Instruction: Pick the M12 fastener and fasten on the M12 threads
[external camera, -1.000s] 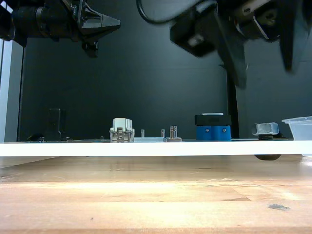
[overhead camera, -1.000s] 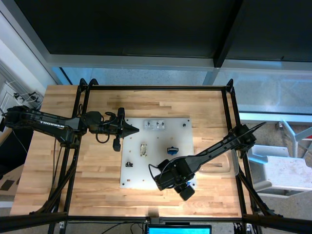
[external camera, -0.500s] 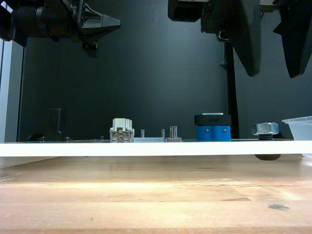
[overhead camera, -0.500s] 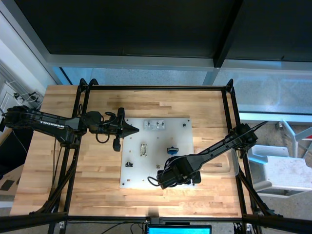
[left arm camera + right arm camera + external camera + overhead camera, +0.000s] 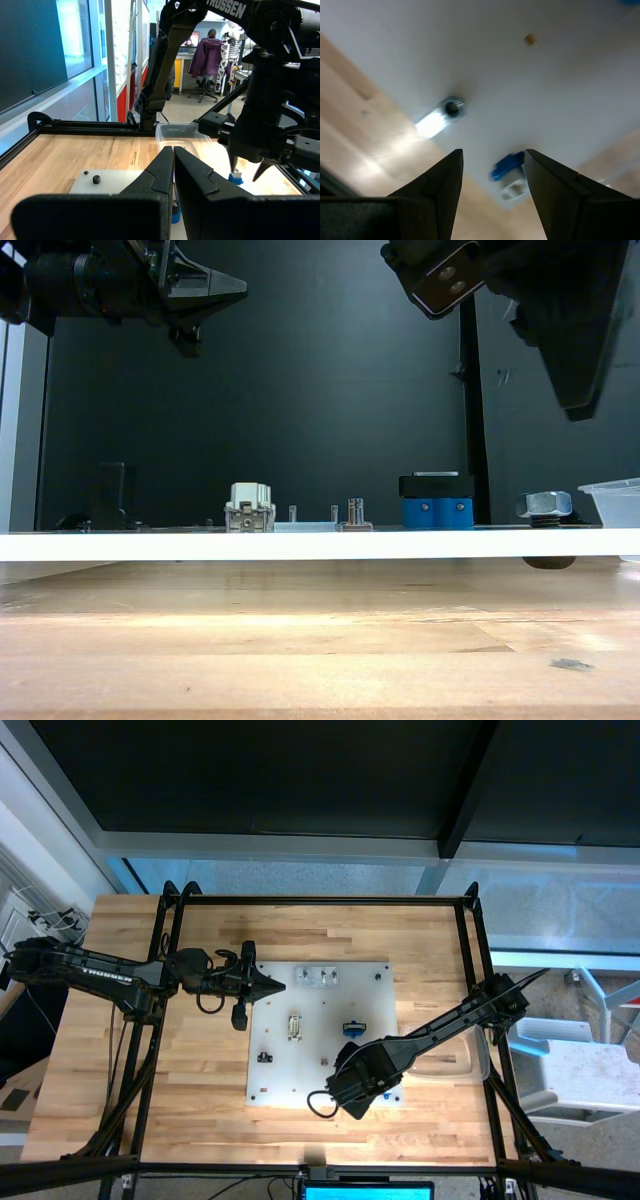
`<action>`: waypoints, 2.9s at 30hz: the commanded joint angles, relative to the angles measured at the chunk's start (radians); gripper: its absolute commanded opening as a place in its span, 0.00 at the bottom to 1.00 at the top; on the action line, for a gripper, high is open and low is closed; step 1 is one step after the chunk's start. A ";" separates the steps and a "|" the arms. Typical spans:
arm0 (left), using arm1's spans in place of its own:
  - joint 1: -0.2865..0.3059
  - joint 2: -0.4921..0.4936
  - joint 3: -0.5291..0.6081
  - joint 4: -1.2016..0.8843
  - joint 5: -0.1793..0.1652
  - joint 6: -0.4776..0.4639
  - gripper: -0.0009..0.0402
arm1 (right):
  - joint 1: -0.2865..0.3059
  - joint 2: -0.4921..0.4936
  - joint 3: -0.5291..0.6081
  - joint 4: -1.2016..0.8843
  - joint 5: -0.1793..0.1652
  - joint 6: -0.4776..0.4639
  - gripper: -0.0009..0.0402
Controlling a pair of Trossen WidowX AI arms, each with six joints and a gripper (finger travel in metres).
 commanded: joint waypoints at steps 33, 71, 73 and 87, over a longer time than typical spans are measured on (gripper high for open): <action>0.000 0.000 0.000 0.000 0.000 0.000 0.02 | 0.064 -0.005 -0.146 0.229 0.126 -0.561 0.02; 0.000 0.000 0.000 0.000 0.000 0.000 0.02 | 0.039 -0.026 -0.169 0.278 0.040 -0.646 0.02; 0.000 0.000 0.000 0.000 0.000 0.000 0.02 | 0.037 -0.026 -0.171 0.271 0.085 -0.643 0.02; 0.000 0.000 0.000 0.000 0.000 0.000 0.02 | 0.037 -0.020 -0.214 0.329 0.116 -0.593 0.02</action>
